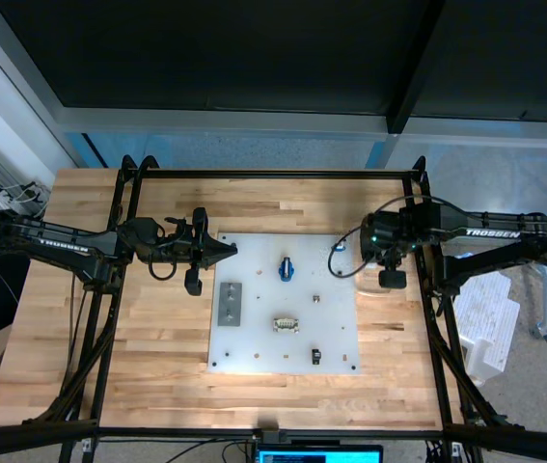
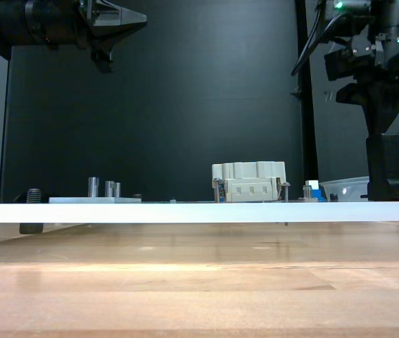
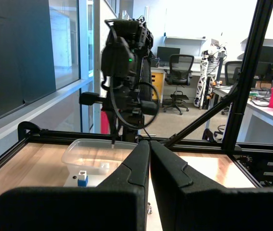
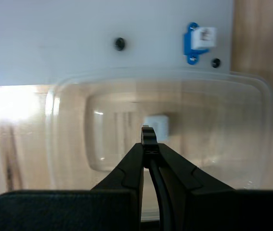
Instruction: Pick the USB connector and install on taskboard
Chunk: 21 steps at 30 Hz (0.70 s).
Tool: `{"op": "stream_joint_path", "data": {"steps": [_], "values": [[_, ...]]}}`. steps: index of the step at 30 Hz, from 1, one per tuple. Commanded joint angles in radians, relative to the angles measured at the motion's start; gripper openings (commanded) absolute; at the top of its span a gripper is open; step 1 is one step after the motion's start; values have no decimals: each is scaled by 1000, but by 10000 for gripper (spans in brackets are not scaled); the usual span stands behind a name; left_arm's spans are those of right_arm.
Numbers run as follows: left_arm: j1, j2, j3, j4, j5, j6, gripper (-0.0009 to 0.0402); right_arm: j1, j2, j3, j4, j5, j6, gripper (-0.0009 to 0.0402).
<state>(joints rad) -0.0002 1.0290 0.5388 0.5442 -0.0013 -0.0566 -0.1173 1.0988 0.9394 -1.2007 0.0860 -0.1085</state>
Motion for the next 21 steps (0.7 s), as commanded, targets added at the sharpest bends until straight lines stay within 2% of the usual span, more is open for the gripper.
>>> {"op": "stream_joint_path", "data": {"steps": [1, 10, 12, 21], "values": [[0, 0, 0, 0, 0, 0, 0, 63, 3, 0, 5, 0, 56, 0], [0, 0, 0, 0, 0, 0, 0, 240, 33, 11, 17, 8, 269, 0], [0, 0, 0, 0, 0, 0, 0, 288, 51, 36, 12, 29, 320, 0], [0, 0, 0, 0, 0, 0, 0, 428, 179, 158, 5, 28, 455, 0]]}}
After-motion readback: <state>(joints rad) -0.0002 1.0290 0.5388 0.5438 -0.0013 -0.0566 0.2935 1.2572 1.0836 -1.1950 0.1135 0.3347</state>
